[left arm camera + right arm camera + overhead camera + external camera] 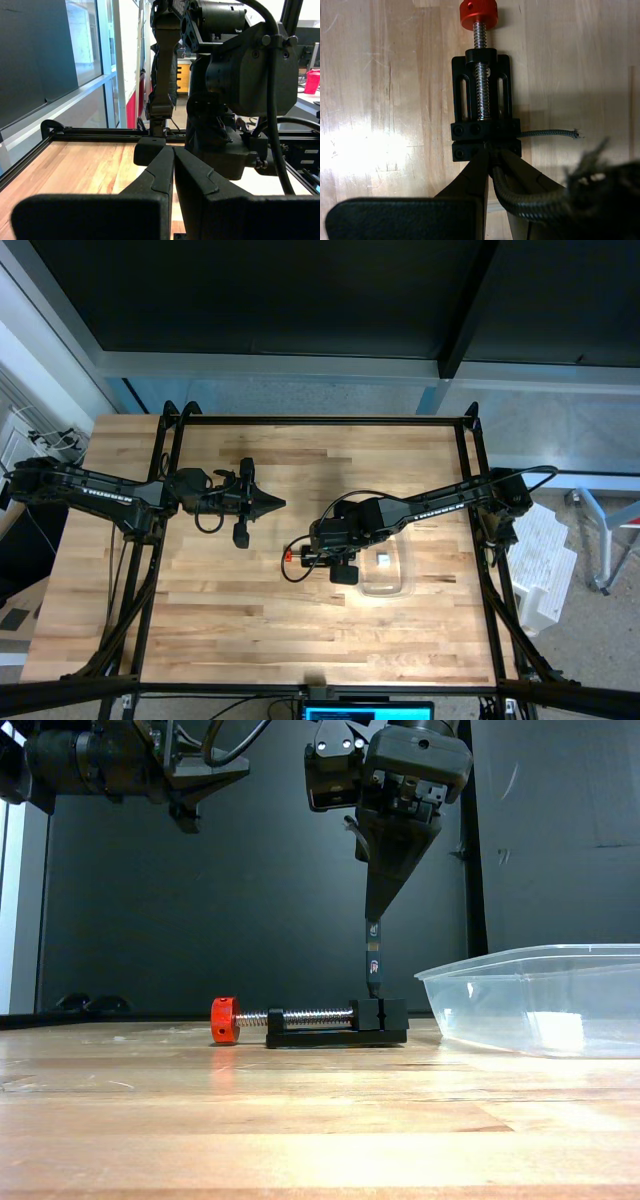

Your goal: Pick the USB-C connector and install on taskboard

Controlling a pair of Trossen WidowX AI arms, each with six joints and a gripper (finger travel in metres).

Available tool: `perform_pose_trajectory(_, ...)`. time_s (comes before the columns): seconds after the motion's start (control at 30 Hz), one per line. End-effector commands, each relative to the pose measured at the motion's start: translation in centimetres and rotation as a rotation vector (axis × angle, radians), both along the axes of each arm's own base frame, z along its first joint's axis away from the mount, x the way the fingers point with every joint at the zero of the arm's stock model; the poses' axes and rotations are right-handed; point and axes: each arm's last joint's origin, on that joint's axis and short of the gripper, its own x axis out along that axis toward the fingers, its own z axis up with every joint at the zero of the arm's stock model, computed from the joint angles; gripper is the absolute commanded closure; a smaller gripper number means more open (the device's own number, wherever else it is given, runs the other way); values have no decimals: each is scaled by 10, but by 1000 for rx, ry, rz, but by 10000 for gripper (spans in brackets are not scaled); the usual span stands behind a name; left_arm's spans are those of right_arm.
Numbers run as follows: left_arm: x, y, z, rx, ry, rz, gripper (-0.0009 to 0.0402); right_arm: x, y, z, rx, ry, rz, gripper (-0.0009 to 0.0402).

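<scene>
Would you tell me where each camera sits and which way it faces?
High: above the near edge, looking down; left arm, right arm, clear tray.
Low: table height, looking level; right gripper holds USB-C connector at taskboard.
Left wrist: along raised, shut left gripper toward the right arm.
Right wrist: down its gripper onto the taskboard.
Shared: low and right wrist show the orange knob.

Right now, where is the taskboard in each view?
High: taskboard near centre, partly under right gripper; left gripper hovers farther back.
Low: taskboard centre, beneath connector held by right gripper.
Left wrist: not in it.
Right wrist: taskboard just ahead of right gripper.
Landmark: orange knob.
</scene>
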Motion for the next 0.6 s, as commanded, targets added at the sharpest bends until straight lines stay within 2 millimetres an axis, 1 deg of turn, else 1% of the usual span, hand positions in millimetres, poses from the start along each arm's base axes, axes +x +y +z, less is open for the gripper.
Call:
perform_pose_trajectory(0.03, 0, 0, 0, 0, -1, 0, 393, 0, 0, 0, -2, 1, 1, 393)
perform_pose_trajectory(0.37, 0, 0, 0, 0, -1, 0, 393, 0, 0, -1, -4, 6, 5, 393)
perform_pose_trajectory(0.6, 0, 0, 0, 0, -1, 0, 393, -1, 0, -5, -7, 11, 4, 393)
